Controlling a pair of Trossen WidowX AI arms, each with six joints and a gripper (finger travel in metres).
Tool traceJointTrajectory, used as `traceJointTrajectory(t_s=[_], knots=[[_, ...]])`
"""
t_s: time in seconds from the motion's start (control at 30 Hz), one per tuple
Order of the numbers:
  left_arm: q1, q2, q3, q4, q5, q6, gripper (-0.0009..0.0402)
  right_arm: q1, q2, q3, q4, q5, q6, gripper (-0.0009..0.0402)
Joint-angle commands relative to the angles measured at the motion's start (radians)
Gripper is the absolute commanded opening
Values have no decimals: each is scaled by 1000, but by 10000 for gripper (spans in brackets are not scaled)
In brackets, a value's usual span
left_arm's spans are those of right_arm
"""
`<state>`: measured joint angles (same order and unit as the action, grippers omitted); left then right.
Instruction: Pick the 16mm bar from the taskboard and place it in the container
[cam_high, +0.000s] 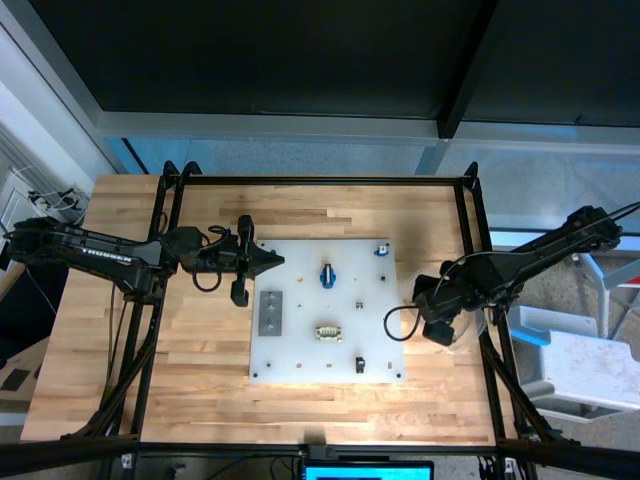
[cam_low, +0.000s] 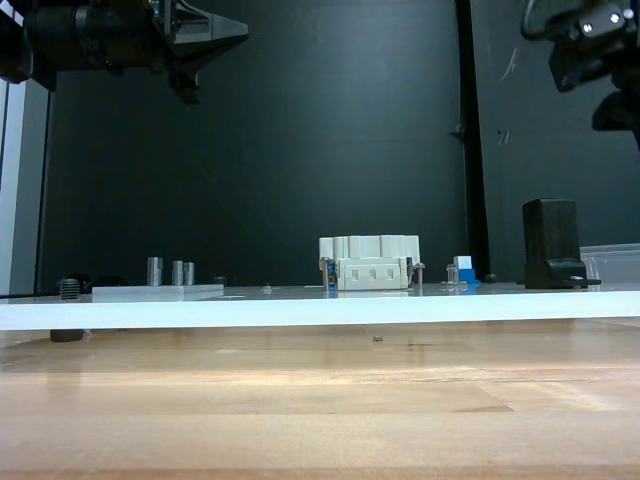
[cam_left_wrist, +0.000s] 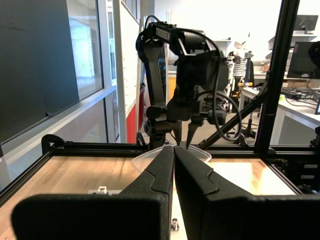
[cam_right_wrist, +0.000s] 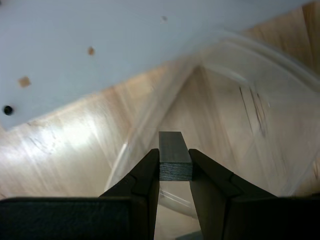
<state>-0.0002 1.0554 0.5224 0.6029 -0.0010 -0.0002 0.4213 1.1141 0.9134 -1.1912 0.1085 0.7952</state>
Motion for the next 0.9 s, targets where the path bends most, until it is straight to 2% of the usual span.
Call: traceJointTrajectory(t_s=[0.03,0.23,0.9], knots=[[0,0,0,0,0,0,0,1,-22,-34,-1,-9,20,12],[0,0,0,0,0,0,0,0,-48,-80,-2,-51,32,12],[0,0,0,0,0,0,0,0,-58,-103,-2,-50,61,92]])
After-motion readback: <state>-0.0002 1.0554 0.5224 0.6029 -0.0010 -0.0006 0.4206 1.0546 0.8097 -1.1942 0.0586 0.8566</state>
